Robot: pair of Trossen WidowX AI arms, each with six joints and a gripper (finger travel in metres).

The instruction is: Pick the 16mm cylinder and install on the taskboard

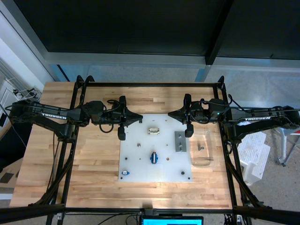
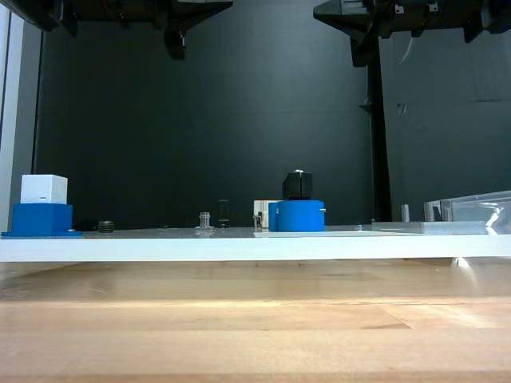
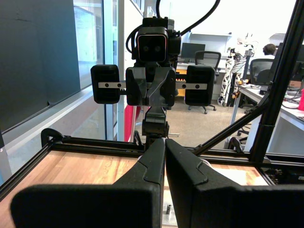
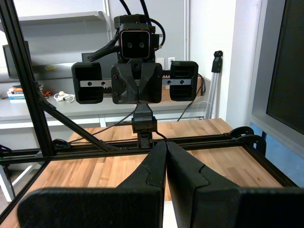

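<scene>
Fingers pressed together and holding nothing, the left gripper [image 1: 139,118] hangs high over the far left corner of the taskboard [image 1: 140,161]. The right gripper [image 1: 170,114] faces it above the board's far edge, its fingers likewise closed and empty. The 16mm cylinder [image 1: 200,147] lies in the clear tray [image 1: 201,164], just beside the board's right edge, toward the right edge of the bench [image 1: 93,178].

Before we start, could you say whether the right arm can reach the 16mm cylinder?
Probably yes: the 16mm cylinder lies uncovered in the clear tray, and the right gripper, shut, hangs high beside the tray. The left gripper, shut, hangs over the left edge of the taskboard.
</scene>
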